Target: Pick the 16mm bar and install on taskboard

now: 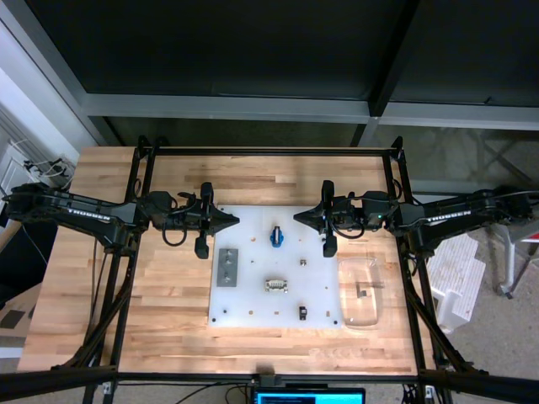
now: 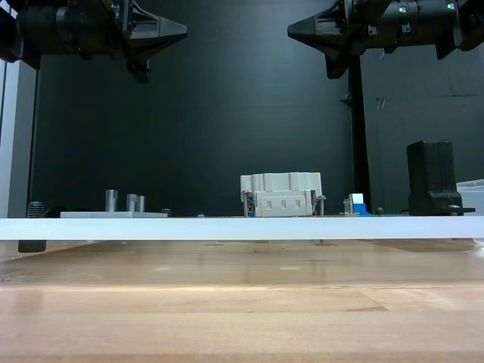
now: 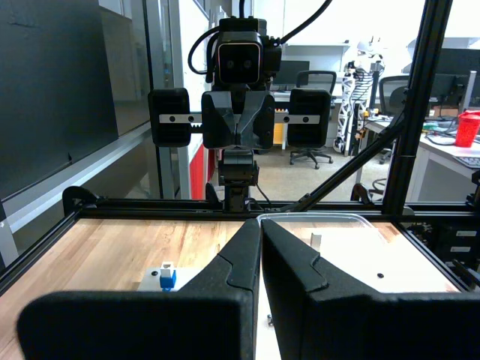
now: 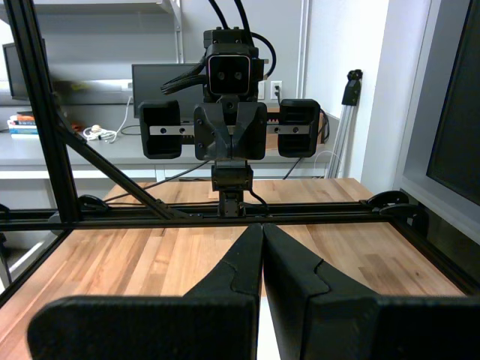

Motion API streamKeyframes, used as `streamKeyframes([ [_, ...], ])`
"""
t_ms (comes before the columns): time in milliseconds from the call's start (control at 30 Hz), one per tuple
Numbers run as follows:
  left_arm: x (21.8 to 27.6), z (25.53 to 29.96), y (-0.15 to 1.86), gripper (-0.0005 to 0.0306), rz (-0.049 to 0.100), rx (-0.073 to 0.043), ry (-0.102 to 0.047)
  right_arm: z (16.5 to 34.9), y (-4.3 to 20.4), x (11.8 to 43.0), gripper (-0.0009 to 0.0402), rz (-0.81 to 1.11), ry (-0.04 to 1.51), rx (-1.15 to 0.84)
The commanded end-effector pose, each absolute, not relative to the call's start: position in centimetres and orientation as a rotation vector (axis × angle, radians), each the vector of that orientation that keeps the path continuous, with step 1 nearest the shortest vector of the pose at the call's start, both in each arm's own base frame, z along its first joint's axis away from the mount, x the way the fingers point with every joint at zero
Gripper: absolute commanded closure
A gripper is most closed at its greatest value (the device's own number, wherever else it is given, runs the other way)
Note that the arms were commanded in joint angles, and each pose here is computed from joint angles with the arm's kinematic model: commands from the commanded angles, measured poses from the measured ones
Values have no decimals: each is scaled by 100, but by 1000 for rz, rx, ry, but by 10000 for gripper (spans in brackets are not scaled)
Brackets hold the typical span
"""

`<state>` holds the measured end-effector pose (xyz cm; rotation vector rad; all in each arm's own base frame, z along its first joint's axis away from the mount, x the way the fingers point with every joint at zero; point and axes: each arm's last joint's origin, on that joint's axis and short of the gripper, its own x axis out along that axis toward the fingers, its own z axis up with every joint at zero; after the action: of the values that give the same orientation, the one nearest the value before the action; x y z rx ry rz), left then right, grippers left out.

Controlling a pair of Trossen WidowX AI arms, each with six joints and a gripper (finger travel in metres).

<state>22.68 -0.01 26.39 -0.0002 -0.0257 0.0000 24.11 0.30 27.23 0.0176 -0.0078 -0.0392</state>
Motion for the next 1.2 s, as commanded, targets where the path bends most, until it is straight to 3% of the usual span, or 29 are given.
streamKeyframes([
  [33, 2268, 2639, 1, 300, 1, 0, -26, 2724, 31, 2412, 393, -39, -9, 18],
  [467, 2268, 2639, 0, 300, 0, 0, -26, 2732, 34, 2419, 393, -39, 29, 70],
  [800, 2268, 2639, 0, 300, 0, 0, -26, 2906, 195, 2417, 393, 13, 376, 45],
  [1200, 2268, 2639, 0, 300, 0, 0, -26, 3061, 424, 2162, 393, -31, 753, 72],
])
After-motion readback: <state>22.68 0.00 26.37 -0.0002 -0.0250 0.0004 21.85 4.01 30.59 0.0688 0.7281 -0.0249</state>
